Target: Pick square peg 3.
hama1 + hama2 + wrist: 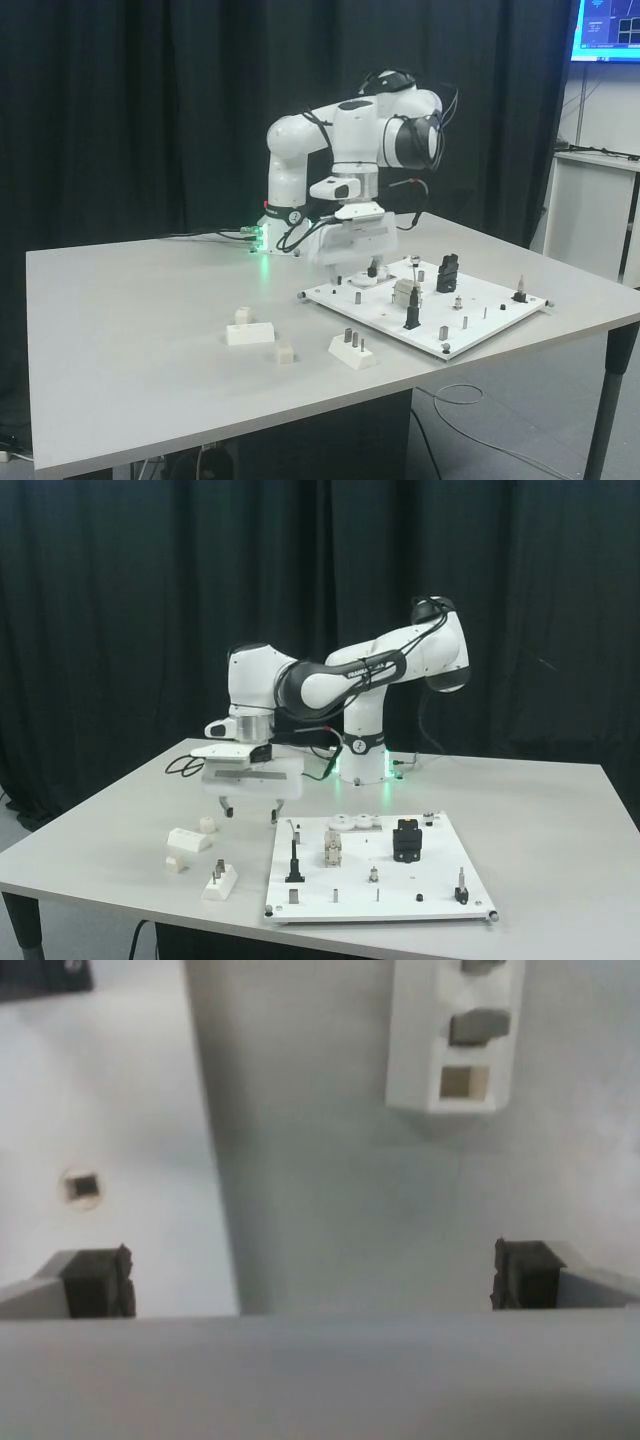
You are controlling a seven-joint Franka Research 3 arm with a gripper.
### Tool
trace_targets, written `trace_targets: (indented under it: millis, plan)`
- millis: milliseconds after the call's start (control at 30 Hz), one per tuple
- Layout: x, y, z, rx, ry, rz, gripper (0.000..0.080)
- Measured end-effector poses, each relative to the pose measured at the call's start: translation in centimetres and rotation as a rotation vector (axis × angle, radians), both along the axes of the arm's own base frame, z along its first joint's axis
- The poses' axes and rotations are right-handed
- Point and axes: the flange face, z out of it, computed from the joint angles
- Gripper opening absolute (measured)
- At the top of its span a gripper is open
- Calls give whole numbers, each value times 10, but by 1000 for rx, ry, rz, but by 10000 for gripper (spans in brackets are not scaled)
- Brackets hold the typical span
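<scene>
White peg holder (455,1035) cut off by wrist view's edge; 1 peg (483,966) barely visible

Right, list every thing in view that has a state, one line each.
gripper: open, holding nothing, above the table.
peg holder: white block on the table; nearest square slot empty, the next slot filled with a grey peg.
white board: flat on the grey table, parts standing upright on it.
arm base light: lit green.

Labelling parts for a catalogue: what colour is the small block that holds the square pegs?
White: the peg holder shows best in the wrist view, with grey pegs in it.
</scene>
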Motion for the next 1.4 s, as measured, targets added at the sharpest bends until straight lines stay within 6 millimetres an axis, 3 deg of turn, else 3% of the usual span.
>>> trace_targets:
  millis: [567, 1400]
  plan:
    - [27, -9, -14, -65, -42, 20, 800]
    - [25, -20, -27, -70, -28, 27, 800]
